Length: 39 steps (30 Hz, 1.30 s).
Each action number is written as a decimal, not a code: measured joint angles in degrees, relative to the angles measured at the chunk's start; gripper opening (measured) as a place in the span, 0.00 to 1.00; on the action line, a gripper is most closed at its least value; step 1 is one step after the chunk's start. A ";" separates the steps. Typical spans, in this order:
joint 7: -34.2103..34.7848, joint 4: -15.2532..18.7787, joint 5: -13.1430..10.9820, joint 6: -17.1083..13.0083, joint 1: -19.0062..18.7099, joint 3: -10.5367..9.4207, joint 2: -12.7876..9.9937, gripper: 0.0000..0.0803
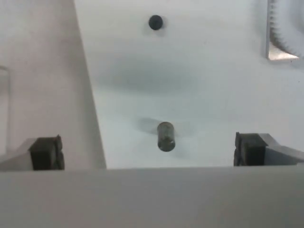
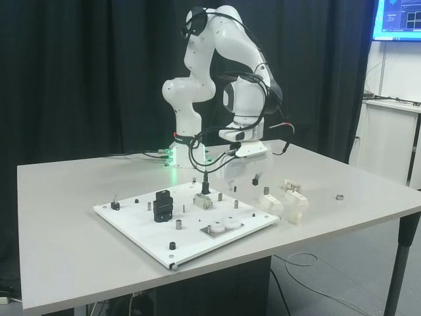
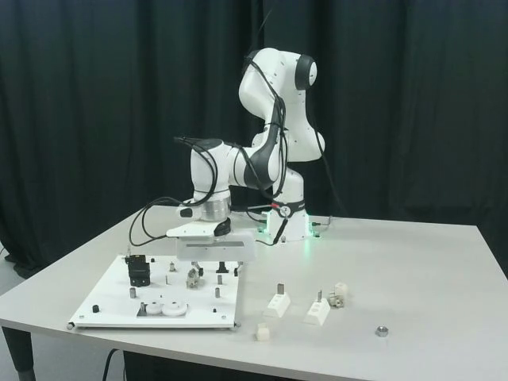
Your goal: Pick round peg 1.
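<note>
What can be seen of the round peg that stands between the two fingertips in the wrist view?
The round peg is a short grey cylinder, metallic by its look, with a flat round top. It stands upright on the white board, near the board's edge, and casts a soft shadow there. Nothing but the board touches it. The tool hangs above it with fingers wide open, one on each side, both well apart from the peg.

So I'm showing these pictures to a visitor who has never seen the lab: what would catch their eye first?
Most likely the white robot arm, arched over the grey table against black curtains, with a green glow at its base. Next, the white board dotted with small parts near the table's front edge. In the wrist view, the open gripper hangs above that board, with an upright round peg between its fingertips.
</note>
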<state>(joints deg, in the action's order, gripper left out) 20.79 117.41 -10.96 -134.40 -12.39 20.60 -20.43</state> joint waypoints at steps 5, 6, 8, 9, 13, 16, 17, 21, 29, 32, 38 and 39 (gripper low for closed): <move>0.46 -0.36 0.00 0.76 -0.35 0.00 0.60 1.00; 0.56 -0.52 0.00 1.04 -0.44 0.00 0.69 1.00; 0.86 -0.81 0.00 1.36 -0.63 0.00 0.78 1.00; 1.14 -0.96 0.00 1.51 -0.75 0.00 0.83 1.00; 2.43 -1.55 0.09 2.12 -1.32 0.00 1.01 1.00; 3.39 -1.96 0.26 2.50 -1.84 0.00 1.18 1.00; 3.63 -2.11 0.35 2.67 -2.02 0.00 1.23 1.00; 4.65 -2.72 0.74 3.46 -2.70 0.02 1.44 1.00; 6.44 -4.34 2.28 4.98 -3.93 0.04 1.56 1.00; 7.27 -5.05 2.81 5.97 -4.35 0.04 1.57 1.00; 8.26 -6.34 3.65 7.81 -5.11 0.04 1.58 1.00; 8.43 -6.57 3.75 8.18 -5.24 0.04 1.58 1.00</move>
<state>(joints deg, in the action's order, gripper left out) 29.22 110.84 -7.21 -126.22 -17.63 20.64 -18.85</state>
